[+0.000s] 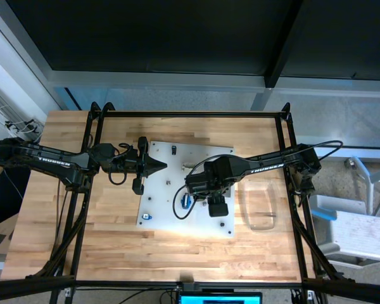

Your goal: Pick the 16mm cylinder and place it in the container

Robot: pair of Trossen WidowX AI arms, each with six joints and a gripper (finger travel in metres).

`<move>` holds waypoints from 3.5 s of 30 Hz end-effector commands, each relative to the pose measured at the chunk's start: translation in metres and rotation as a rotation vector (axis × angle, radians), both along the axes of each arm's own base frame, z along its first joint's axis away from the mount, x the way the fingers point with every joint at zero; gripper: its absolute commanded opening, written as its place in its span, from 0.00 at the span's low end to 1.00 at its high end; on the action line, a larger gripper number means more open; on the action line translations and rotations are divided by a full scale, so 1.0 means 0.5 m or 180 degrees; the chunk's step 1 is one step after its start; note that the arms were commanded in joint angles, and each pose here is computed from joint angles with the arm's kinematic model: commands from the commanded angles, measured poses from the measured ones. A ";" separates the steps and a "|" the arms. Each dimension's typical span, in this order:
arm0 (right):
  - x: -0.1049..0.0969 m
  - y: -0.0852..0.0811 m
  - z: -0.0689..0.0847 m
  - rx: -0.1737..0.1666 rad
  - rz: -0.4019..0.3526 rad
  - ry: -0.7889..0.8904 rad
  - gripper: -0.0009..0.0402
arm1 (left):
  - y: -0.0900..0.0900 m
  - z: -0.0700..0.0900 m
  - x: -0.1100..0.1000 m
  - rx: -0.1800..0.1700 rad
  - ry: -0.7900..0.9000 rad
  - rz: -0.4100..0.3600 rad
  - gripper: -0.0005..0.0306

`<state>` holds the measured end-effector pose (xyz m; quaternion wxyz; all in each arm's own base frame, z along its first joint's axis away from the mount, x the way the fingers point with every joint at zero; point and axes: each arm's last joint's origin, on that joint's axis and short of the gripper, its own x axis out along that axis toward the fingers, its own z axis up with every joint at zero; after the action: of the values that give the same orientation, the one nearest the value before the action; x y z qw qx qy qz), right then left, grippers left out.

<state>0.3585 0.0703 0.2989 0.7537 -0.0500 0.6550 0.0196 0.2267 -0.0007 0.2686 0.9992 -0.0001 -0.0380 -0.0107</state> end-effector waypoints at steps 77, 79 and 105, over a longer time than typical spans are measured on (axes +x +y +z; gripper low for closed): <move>0.043 0.032 -0.207 -0.0027 -0.0063 -0.0047 0.09 | 0.000 0.000 0.000 0.0001 0.0000 -0.0001 0.02; 0.043 0.032 -0.207 -0.0027 -0.0064 -0.0047 0.06 | 0.000 0.000 0.000 0.0001 0.0000 0.0000 0.02; -0.019 0.018 -0.090 0.0060 -0.0238 -0.0237 0.04 | 0.000 0.000 0.000 0.0001 0.0000 0.0000 0.02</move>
<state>0.3524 0.0799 0.2492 0.7764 -0.0245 0.6297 -0.0004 0.2267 -0.0007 0.2685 0.9992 0.0001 -0.0380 -0.0107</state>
